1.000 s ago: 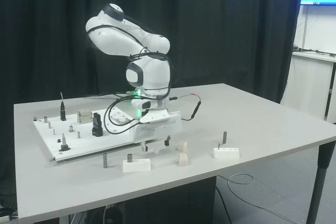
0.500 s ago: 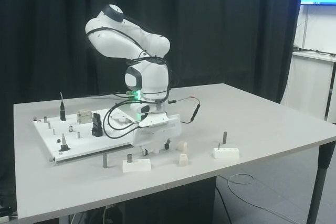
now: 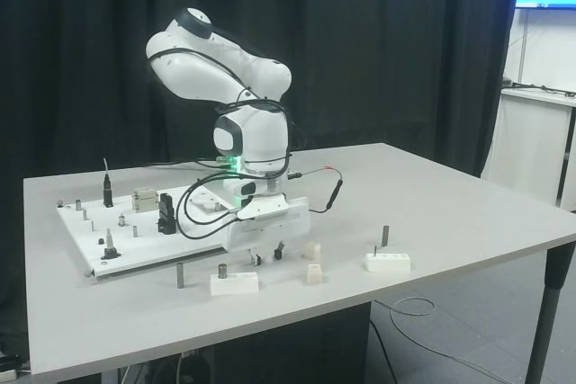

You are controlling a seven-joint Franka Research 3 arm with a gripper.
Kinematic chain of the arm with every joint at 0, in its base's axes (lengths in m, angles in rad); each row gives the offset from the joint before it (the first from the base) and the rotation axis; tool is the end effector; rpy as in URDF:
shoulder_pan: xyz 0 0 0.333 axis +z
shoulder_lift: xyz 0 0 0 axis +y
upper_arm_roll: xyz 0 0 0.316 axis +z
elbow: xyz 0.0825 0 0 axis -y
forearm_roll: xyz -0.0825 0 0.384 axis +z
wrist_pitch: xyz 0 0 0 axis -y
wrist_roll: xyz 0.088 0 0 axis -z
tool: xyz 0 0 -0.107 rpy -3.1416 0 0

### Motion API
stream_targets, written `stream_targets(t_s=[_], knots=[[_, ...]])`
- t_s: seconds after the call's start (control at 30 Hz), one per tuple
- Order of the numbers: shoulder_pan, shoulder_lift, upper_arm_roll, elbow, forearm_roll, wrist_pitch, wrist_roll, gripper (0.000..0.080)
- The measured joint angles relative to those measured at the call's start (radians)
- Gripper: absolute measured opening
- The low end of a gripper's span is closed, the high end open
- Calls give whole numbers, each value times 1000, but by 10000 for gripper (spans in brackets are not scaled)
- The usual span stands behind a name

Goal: Pick small gear.

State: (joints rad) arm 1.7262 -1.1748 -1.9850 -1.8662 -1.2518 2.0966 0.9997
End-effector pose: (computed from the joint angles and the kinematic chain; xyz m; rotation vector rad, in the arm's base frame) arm 0.5684 -0.2362 0.1628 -2.9067 1.0898 -0.0329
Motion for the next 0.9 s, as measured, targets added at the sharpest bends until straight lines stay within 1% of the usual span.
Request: stream_targets(t_s=[0.1, 0.13, 0.3, 0.33, 0.63, 0.9], knots=[[0, 0, 0, 0, 0, 0, 1, 522], [0, 0, 0, 0, 0, 0, 1, 328], [0, 0, 0, -1, 0, 2, 7, 328], [0, 0, 0, -1, 0, 2, 8, 196], [0, 1, 7, -1, 0, 3, 11, 199], [-5, 9, 37, -1, 2, -24, 21, 200]])
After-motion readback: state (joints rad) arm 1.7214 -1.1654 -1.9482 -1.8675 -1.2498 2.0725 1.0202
